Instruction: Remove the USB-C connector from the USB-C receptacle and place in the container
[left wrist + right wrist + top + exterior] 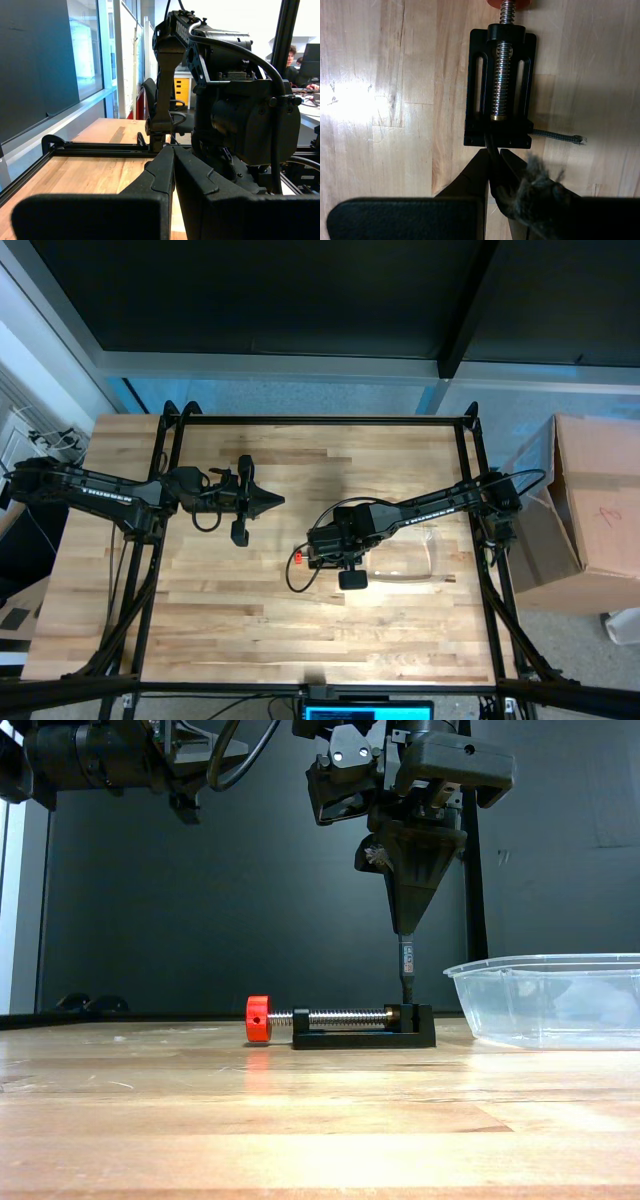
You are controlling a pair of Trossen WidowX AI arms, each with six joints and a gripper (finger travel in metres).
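The USB-C connector [407, 970] stands upright, a thin dark plug with its lower end at the top of the black clamp [365, 1032] holding the receptacle. How deep it sits cannot be told. My right gripper [405, 942] points straight down and is shut on the connector [491, 145], just above the clamp [476, 90]. The clear plastic container [500, 1010] stands to the right of the clamp. My left gripper [278, 501] hovers high over the table's left-centre, shut with nothing in it [174, 165].
The clamp has a threaded screw [502, 75] ending in a red knob [258, 1018] [298, 557]. A frayed braided cable end [560, 136] sticks out beside the clamp. A black frame [320, 421] borders the table, and a cardboard box [590, 510] stands off its right edge.
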